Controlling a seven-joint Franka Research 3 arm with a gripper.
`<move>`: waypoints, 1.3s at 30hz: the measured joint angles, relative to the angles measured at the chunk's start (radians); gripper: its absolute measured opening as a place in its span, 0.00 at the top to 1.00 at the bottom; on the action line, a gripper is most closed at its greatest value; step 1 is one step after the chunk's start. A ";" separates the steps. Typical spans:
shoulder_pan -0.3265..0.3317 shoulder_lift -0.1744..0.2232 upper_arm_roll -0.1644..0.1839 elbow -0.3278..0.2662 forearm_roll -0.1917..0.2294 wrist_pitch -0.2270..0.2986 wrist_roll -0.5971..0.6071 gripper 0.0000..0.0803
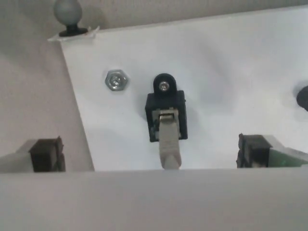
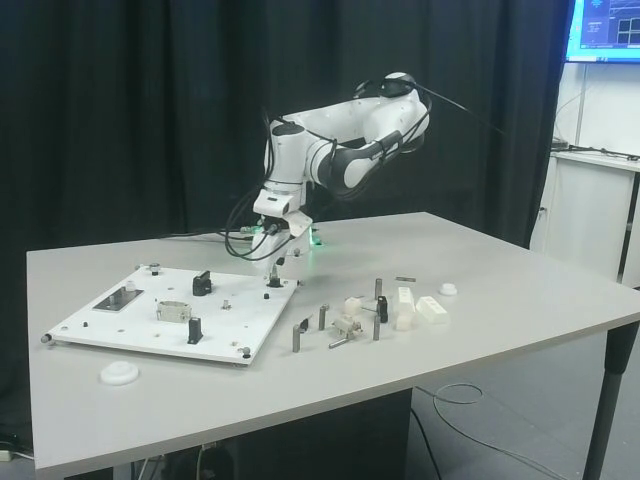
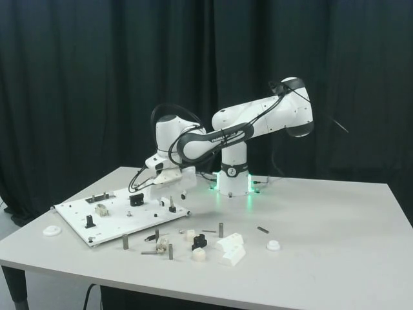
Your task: Remove Ethernet.
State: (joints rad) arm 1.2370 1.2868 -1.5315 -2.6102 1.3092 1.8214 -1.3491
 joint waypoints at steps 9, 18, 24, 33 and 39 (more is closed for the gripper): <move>0.000 0.000 0.002 0.003 0.024 -0.005 -0.054 0.00; 0.000 0.000 0.010 0.004 0.040 -0.002 -0.073 0.00; -0.003 0.000 0.016 0.004 0.047 0.006 -0.077 0.00; -0.012 0.000 0.023 0.004 0.060 0.015 -0.077 0.00; -0.017 0.000 0.023 0.004 0.065 0.016 -0.077 0.00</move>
